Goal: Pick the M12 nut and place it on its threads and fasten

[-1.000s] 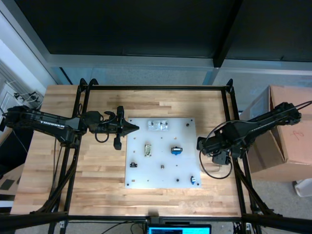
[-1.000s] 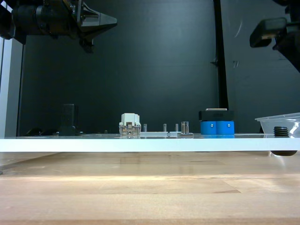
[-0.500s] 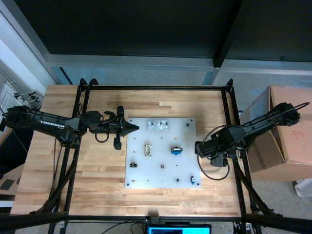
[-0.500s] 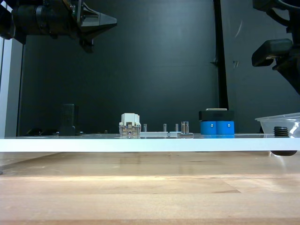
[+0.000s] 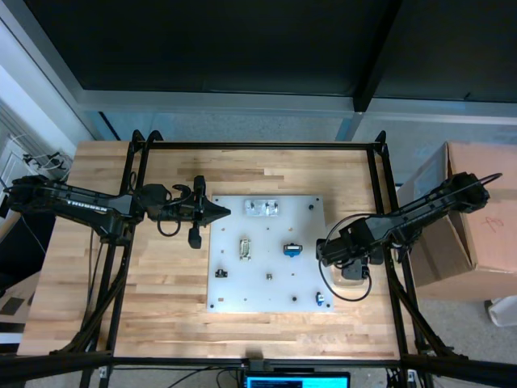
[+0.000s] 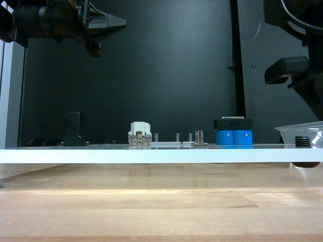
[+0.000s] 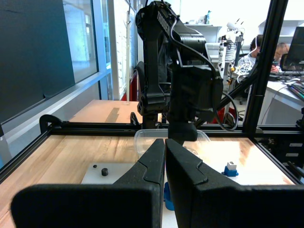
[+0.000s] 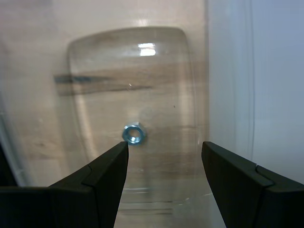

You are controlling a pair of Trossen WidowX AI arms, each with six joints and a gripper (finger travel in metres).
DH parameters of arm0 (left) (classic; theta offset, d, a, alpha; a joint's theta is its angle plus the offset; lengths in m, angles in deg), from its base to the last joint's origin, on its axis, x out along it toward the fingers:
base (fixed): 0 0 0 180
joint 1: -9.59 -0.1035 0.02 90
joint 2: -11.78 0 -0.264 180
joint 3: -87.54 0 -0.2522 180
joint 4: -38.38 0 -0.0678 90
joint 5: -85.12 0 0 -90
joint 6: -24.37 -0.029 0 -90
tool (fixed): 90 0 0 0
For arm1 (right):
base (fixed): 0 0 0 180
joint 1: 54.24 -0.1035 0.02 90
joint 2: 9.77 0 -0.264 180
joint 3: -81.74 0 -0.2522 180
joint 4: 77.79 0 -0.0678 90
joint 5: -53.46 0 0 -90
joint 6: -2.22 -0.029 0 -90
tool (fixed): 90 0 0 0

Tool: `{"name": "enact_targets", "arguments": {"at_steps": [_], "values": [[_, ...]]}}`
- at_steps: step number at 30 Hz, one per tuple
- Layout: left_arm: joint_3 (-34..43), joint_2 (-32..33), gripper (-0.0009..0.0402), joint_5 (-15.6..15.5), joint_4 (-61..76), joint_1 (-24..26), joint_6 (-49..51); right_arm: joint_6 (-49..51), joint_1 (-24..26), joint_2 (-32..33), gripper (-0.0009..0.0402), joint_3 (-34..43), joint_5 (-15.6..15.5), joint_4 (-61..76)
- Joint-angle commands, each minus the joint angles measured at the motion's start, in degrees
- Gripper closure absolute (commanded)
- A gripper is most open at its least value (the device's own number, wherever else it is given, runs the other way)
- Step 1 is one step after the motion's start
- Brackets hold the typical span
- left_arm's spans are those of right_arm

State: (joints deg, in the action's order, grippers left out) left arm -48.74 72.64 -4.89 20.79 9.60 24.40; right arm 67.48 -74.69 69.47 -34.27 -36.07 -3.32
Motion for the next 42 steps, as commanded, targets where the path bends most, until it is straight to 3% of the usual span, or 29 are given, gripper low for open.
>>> {"name": "enact_targets", "arguments": {"at_steps": [1,32,36,42], "values": [[0.0,0.0,0.0393,0.0,0.0,0.0,0.0,0.3,0.2,0.9,0.0177,-0.7,0.0,-1.8],[0.0,0.0,0.0393,0.0,0.0,0.0,0.0,1.3,1.8,0.9,0.018,-11.0,0.0,-17.0],[0.0,0.0,0.0393,0.0,0.0,0.0,0.0,1.2,1.8,0.9,0.0202,-11.5,0.0,-17.2],[0.0,0.0,0.0393,0.0,0.0,0.0,0.0,1.2,1.8,0.9,0.0272,-11.7,0.0,-17.3]]}}
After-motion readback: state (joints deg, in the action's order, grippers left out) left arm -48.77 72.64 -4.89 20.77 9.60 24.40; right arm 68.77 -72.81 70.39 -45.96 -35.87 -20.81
